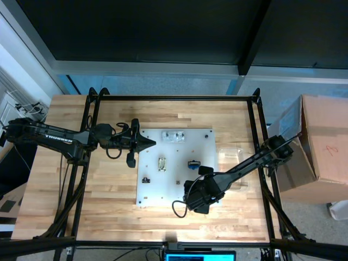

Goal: Unfasten the M12 nut and place it in the container

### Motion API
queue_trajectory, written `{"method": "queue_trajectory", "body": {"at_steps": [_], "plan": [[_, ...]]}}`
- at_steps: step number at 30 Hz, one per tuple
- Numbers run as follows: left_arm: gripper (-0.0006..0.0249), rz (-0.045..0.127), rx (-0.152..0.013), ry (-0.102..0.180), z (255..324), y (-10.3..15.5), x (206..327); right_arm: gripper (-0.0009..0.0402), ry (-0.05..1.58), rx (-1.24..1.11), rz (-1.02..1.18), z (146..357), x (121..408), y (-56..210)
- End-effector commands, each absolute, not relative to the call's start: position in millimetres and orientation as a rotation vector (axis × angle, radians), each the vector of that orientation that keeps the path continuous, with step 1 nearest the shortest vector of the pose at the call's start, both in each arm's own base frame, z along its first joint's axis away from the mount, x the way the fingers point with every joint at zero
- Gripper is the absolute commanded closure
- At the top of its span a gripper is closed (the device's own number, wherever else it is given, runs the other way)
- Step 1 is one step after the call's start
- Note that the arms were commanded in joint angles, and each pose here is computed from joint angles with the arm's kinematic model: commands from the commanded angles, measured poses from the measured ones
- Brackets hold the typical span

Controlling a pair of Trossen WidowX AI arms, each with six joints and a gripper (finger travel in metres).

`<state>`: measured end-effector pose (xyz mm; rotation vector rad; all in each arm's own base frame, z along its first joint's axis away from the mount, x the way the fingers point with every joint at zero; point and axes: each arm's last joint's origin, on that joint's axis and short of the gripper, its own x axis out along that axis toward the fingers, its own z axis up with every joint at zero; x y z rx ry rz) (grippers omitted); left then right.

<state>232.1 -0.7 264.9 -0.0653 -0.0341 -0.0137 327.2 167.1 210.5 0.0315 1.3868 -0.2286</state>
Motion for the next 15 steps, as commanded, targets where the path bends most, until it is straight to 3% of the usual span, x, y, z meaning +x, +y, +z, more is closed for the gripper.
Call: {"method": "queue_trajectory", "body": {"at_steps": [1,9,15], "plan": [[0.0243,-0.013,-0.065,-0.033,264.7,-0.6,232.2,0.0393,1.400,0.099,-0.159,218.8,325.2,168.5],[0.0243,-0.013,-0.065,-0.023,263.7,-0.7,232.2,0.0393,1.395,0.249,-0.014,241.7,326.2,173.6],[0.0243,-0.013,-0.065,-0.011,262.6,-0.6,232.2,0.0393,1.392,0.267,-0.011,244.3,327.0,174.3]]}}
